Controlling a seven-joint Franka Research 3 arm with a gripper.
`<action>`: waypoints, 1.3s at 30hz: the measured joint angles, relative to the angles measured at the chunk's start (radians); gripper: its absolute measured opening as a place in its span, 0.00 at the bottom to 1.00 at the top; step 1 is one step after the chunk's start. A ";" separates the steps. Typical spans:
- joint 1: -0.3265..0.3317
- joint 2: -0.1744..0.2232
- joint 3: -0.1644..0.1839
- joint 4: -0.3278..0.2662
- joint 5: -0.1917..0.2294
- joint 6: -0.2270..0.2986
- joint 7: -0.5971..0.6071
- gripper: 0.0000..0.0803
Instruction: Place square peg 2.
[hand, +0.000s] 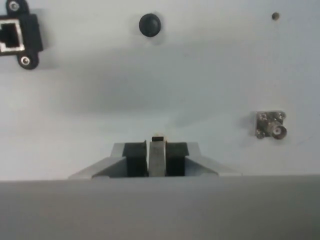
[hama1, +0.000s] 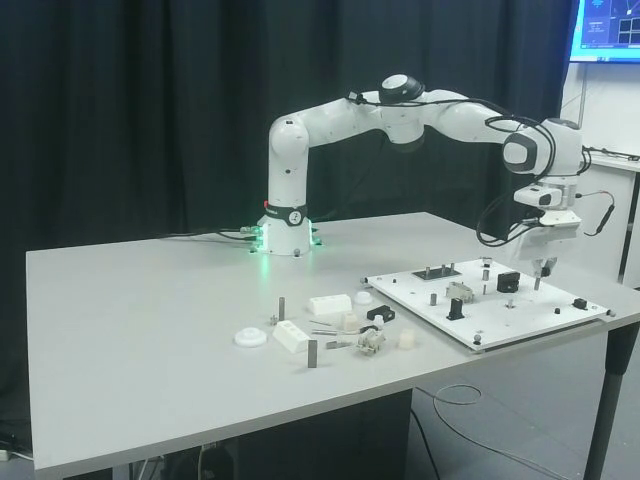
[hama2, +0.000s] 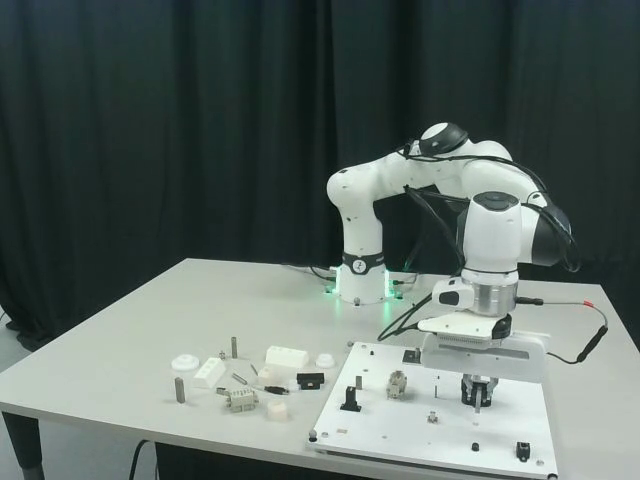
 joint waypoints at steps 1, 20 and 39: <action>-0.001 -0.001 0.000 0.002 -0.003 -0.002 0.001 0.09; -0.003 -0.001 -0.009 0.010 -0.007 -0.017 0.008 0.09; -0.005 -0.001 -0.010 0.018 -0.017 -0.020 0.020 0.09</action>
